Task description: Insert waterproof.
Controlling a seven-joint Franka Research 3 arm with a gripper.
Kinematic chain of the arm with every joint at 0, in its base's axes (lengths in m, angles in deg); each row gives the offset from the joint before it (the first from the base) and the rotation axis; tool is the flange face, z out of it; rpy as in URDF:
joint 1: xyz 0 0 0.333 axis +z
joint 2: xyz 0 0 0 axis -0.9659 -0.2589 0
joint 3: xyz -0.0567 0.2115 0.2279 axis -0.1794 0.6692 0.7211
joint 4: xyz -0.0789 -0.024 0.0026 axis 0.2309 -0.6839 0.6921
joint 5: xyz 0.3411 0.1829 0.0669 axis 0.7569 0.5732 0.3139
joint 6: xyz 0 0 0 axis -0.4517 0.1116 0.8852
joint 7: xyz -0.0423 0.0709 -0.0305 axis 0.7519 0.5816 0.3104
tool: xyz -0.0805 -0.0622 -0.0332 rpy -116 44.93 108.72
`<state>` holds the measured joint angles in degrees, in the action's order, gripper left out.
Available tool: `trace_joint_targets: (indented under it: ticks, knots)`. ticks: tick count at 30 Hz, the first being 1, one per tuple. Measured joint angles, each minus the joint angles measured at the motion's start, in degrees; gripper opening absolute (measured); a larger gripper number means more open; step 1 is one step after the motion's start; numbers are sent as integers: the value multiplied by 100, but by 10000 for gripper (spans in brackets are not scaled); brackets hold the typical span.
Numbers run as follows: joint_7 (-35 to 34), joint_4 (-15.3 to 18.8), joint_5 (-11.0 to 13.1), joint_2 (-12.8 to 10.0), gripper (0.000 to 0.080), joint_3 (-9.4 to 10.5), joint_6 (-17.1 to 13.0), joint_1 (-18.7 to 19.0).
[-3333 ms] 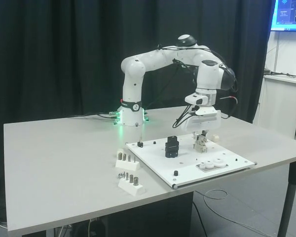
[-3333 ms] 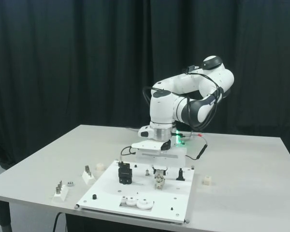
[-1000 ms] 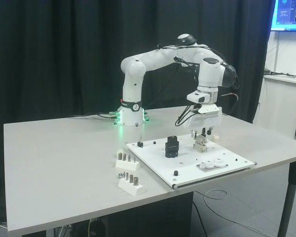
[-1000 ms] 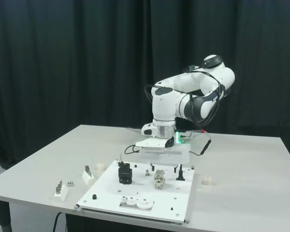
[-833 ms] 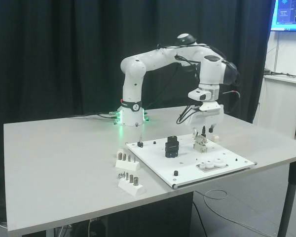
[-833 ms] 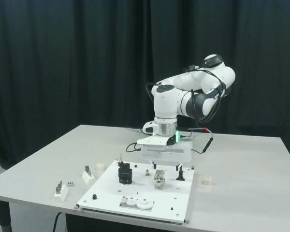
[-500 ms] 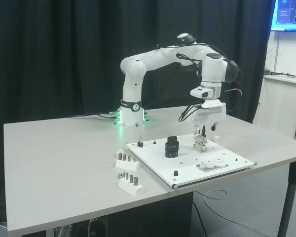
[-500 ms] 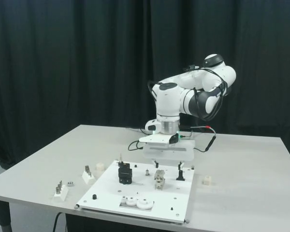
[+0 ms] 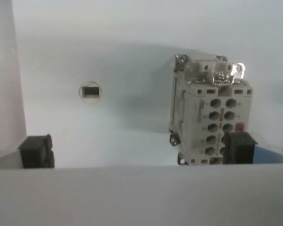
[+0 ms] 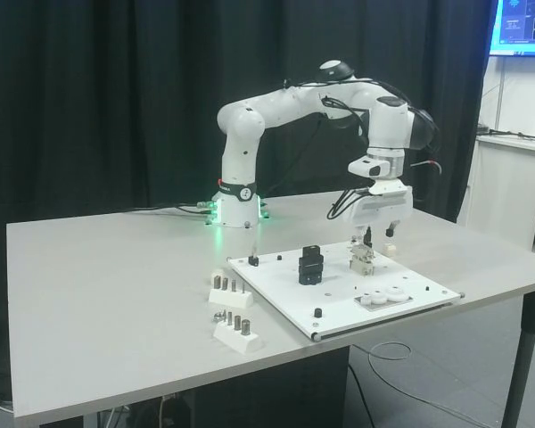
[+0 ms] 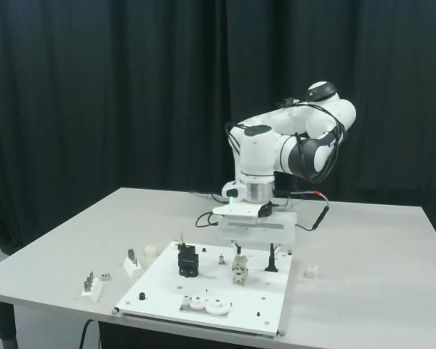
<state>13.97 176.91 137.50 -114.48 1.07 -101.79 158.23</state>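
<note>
The waterproof connector (image 9: 210,117), a grey multi-pin block with a metal latch, stands on the white board (image 10: 276,278). It also shows in the first room view (image 10: 364,259) and the second room view (image 11: 239,270). My gripper (image 10: 379,234) hangs above the connector, a little toward the board's far side, and is not touching it. The gripper (image 9: 137,149) is open, its black fingertips (image 9: 36,151) far apart with nothing between them. In the second room view the gripper (image 11: 256,251) sits just above the connector and a black peg (image 11: 271,263).
On the board stand a black block (image 10: 310,265), white gears (image 10: 383,298) near the front edge and small black pegs. Two white holders with metal pins (image 10: 227,290) lie on the table beside the board. A small white cube (image 11: 312,272) sits off the board.
My gripper has risen off the connector and drifted toward the board's far side, fingers apart. The connector stays standing on the board.
</note>
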Motion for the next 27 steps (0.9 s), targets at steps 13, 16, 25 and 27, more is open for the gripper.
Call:
trace_joint_targets:
  ticks: [13, 16, 25, 27]
  knots:
    - [-92, -9, 24, 0, 800, 130, -165, 0]
    - [-120, -9, 35, 0, 800, 158, -204, 0]
    - [-136, -9, 45, 0, 800, 235, -360, -1]
    - [-136, -9, 45, 0, 800, 246, -388, -1]
